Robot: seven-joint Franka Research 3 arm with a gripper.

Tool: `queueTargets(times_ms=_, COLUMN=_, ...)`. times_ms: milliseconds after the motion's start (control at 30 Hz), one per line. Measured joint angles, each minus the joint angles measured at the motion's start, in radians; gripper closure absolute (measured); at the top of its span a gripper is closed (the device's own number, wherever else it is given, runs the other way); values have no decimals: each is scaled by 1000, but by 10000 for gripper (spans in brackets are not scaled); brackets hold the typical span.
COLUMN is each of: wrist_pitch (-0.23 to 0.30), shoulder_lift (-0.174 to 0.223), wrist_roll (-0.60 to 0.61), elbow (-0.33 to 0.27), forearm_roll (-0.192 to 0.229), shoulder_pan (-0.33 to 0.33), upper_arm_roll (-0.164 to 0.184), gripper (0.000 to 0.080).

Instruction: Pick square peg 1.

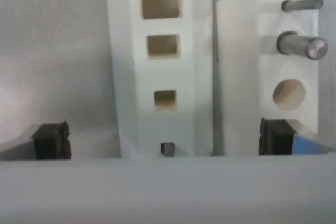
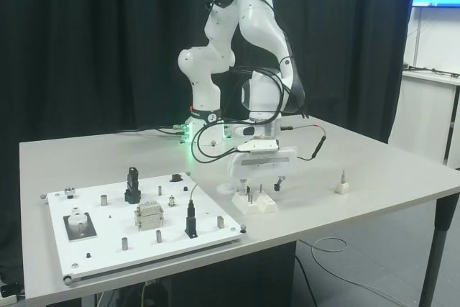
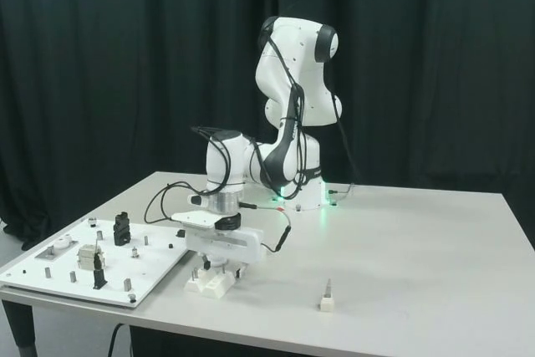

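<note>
- Main risk, as I judge it: peg slips or gets missed. Square peg 1 point(image 1: 168, 148) is tiny vs the span between the fingertips; any off-centre close would push it sideways in its socket, not pinch it.
- 2nd risk: collision. White square-hole block point(image 1: 163, 66) sits right under the claw, and the round-peg holder point(image 1: 273, 61) is just beside one fingertip point(image 1: 275, 137). Descending w/o alignment could catch that holder's edge or nudge a block.
- Claw point(image 1: 163, 142) spread wide, grasping nothing, touching nothing visible. Two black pads, one on each side of the square-hole block.
- Peg loc: roughly midway between the pads, standing in the block's end socket (other three square holes look vacant).
- Room views: gripper point(image 2: 260, 170) hangs low over the small white blocks point(image 3: 213, 280), near the component board point(image 2: 144, 224); contact can't be told from there.
</note>
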Motion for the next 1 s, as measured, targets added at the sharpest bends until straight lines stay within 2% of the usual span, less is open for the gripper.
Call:
queueTargets(times_ms=433, wrist_pitch=-41, shoulder_lift=-1, wrist_roll=-20, elbow=9, forearm_roll=0, shoulder_pan=-5, upper_arm_roll=1, gripper=3)
queueTargets(times_ms=467, wrist_pitch=-45, shoulder_lift=-1, wrist_roll=-20, elbow=9, forearm_roll=0, shoulder_pan=-5, upper_arm_roll=1, gripper=106)
queueTargets(times_ms=633, wrist_pitch=-52, shoulder_lift=-3, wrist_roll=-20, elbow=11, forearm_roll=0, shoulder_pan=-3, upper_arm_roll=1, gripper=106)
queueTargets(times_ms=667, wrist_pitch=-54, shoulder_lift=-4, wrist_roll=-20, elbow=11, forearm_roll=0, shoulder_pan=-3, upper_arm_roll=1, gripper=298)
queueTargets(times_ms=867, wrist_pitch=-66, shoulder_lift=-10, wrist_roll=-20, elbow=15, forearm_roll=0, shoulder_pan=-2, upper_arm_roll=1, gripper=298)
queueTargets(times_ms=900, wrist_pitch=-67, shoulder_lift=-11, wrist_roll=-20, elbow=15, forearm_roll=0, shoulder_pan=-2, upper_arm_roll=1, gripper=462)
queueTargets(times_ms=1000, wrist_pitch=-68, shoulder_lift=-15, wrist_roll=-20, elbow=15, forearm_roll=0, shoulder_pan=-3, upper_arm_roll=0, gripper=462)
